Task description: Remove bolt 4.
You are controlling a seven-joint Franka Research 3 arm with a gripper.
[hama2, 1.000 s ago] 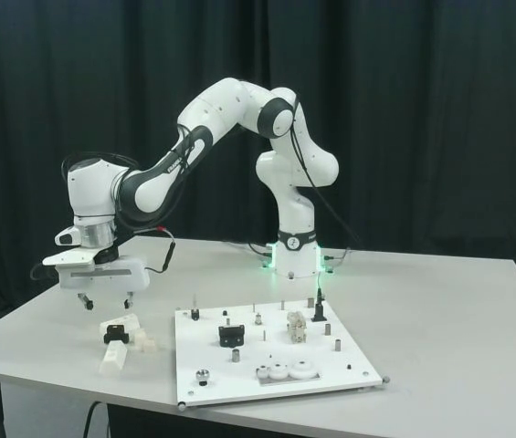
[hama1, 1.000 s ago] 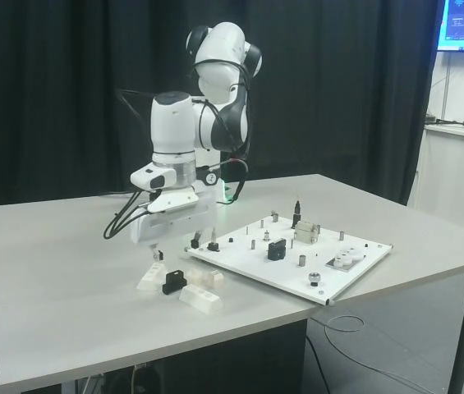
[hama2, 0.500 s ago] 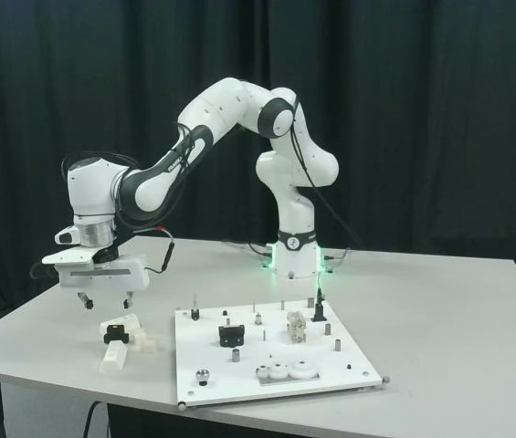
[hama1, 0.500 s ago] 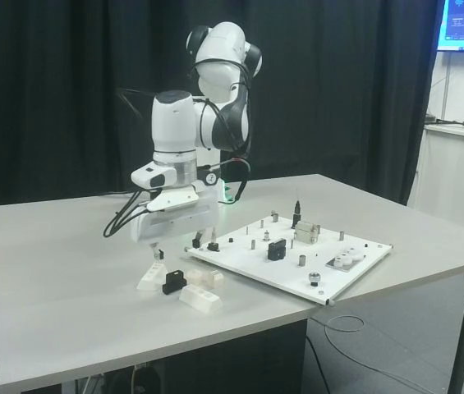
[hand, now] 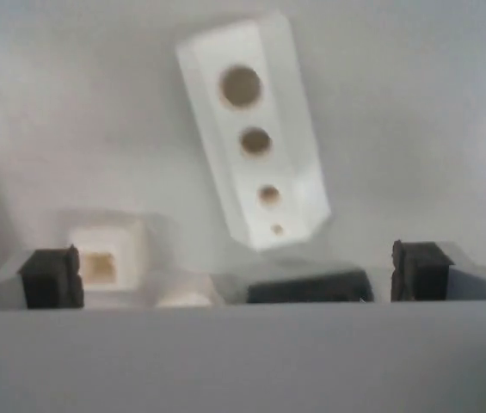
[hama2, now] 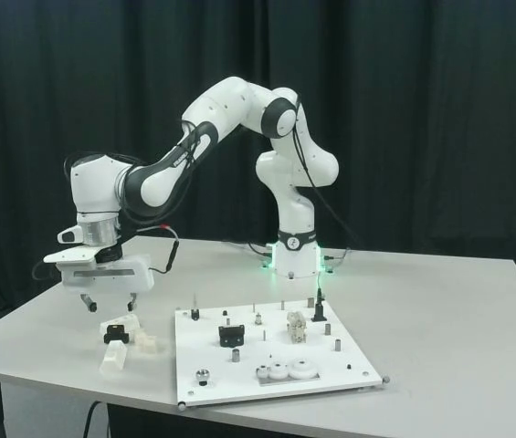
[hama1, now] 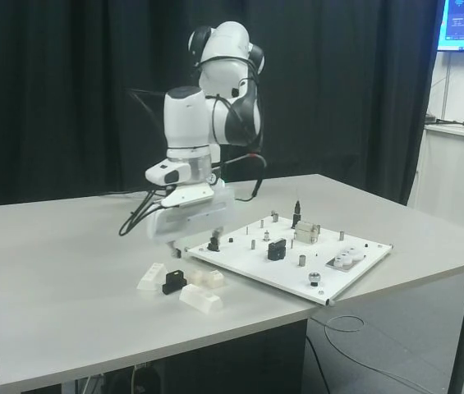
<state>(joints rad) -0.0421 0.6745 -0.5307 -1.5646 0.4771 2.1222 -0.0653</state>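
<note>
Over table (hama2: 458, 301) beside white board (hama2: 331, 370), hand (hama2: 108, 304) hovers above holed white block (hand: 255, 129), spread wide, empty. Bolt 4 removal: not begun or already done, cannot tell.

The hand (hama2: 108, 303) hangs above the desk (hama2: 440, 310), over a group of small blocks (hama2: 122, 341). The holed block (hand: 254, 129) lies directly below it. The board (hama2: 271, 356) lies beside the hand, toward the arm's base (hama2: 296, 261).

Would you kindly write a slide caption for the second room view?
White Franka arm holds its open gripper above white blocks beside the white board.
</note>
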